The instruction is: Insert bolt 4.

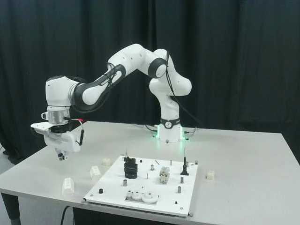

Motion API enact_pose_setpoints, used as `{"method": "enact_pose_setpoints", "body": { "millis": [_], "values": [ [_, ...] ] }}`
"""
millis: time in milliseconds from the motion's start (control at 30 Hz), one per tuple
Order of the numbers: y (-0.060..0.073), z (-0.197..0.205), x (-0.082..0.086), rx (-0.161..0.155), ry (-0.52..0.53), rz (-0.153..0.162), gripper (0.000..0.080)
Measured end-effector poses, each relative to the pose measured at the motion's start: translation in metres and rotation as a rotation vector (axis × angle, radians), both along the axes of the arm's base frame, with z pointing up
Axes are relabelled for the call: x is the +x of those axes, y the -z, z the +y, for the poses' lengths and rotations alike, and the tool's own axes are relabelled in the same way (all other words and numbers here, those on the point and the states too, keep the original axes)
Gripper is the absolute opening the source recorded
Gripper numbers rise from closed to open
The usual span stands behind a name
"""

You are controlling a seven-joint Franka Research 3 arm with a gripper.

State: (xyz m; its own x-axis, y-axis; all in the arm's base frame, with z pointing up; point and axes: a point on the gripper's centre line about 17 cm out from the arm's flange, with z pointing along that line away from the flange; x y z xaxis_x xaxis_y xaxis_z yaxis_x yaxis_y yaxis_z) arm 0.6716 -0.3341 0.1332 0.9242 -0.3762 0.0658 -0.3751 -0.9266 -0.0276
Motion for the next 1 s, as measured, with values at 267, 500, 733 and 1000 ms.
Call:
{"method": "enact_pose_setpoints", "body": {
  "millis": [267, 500, 733, 1000],
  "values": [
    [-0.003, 0.042, 0.023, -0.009, -0.073, -0.003, 0.0225],
    [-0.003, 0.08, 0.042, -0.033, -0.27, -0.002, 0.0225],
    [-0.001, 0.114, 0.055, -0.037, -0.512, -0.007, 0.0225],
    [0.007, 0.141, 0.06, -0.03, -0.768, -0.009, 0.0225]
  ]
}}
